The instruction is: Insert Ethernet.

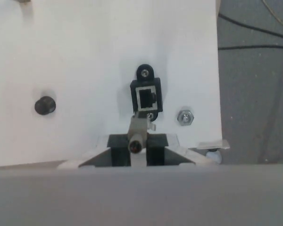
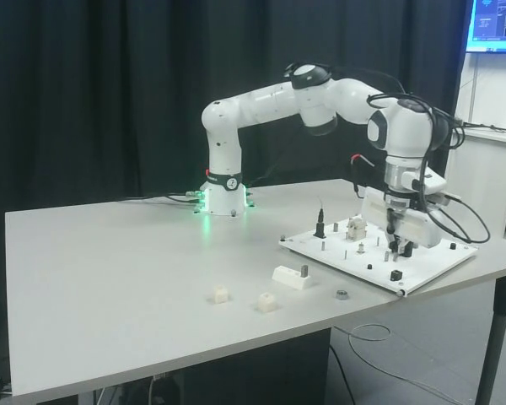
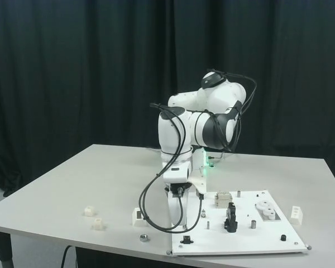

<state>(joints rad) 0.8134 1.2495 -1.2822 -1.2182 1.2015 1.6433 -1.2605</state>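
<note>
In the wrist view my gripper (image 1: pixel 137 149) is shut on the Ethernet plug (image 1: pixel 137 128), a grey connector held between two black fingers (image 1: pixel 118 149). The plug's tip sits just short of the black Ethernet socket (image 1: pixel 146 96), which is screwed onto the white board (image 1: pixel 85 56); its opening is empty. From the first room view the gripper (image 2: pixel 395 243) hangs low over the near right part of the board (image 2: pixel 443 261). In the second room view a black cable (image 3: pixel 151 215) loops down from the gripper (image 3: pixel 177 215), and the socket (image 3: pixel 185 240) lies just below it.
On the board are a black knob (image 1: pixel 45 105), a hex nut (image 1: pixel 185 117), and several upright fixtures (image 2: pixel 355 228). Small white blocks (image 2: pixel 221 294) (image 2: pixel 266 302) (image 2: pixel 292 277) and a metal ring (image 2: pixel 343 294) lie on the grey table. Black cables (image 1: pixel 254 47) run beside the board.
</note>
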